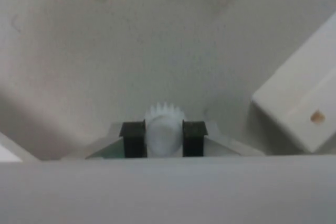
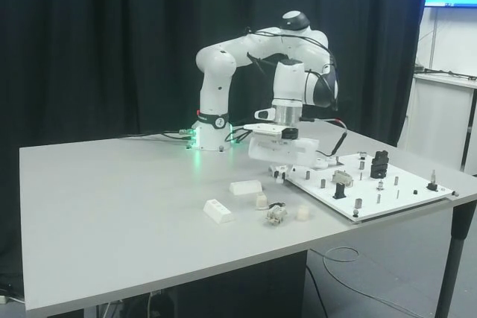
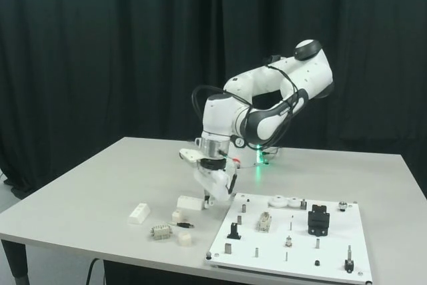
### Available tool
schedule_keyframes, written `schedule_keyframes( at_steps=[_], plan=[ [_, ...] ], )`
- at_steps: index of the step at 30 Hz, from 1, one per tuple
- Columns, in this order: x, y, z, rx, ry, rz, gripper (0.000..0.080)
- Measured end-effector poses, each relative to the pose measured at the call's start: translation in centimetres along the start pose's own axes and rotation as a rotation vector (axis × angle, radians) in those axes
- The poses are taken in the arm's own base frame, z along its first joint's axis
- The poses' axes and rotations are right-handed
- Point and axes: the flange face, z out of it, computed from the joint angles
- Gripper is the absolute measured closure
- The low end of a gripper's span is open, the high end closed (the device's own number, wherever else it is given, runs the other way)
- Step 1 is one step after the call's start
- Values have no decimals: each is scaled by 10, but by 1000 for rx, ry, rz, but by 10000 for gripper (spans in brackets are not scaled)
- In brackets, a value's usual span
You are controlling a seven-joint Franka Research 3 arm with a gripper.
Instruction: Place small gear.
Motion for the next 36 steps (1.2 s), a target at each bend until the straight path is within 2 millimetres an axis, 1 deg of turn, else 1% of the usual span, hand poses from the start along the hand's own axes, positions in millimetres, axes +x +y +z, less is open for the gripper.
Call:
schedule_keyframes(
  at_steps=[14, 33, 34, 36],
  plan=[
    [11, -14, 11, -12, -31, -22, 660],
    [16, -27, 24, -25, -29, -28, 660],
    [16, -28, 24, -26, -29, -29, 468],
    [16, -29, 26, -27, -30, -30, 468]
  ],
)
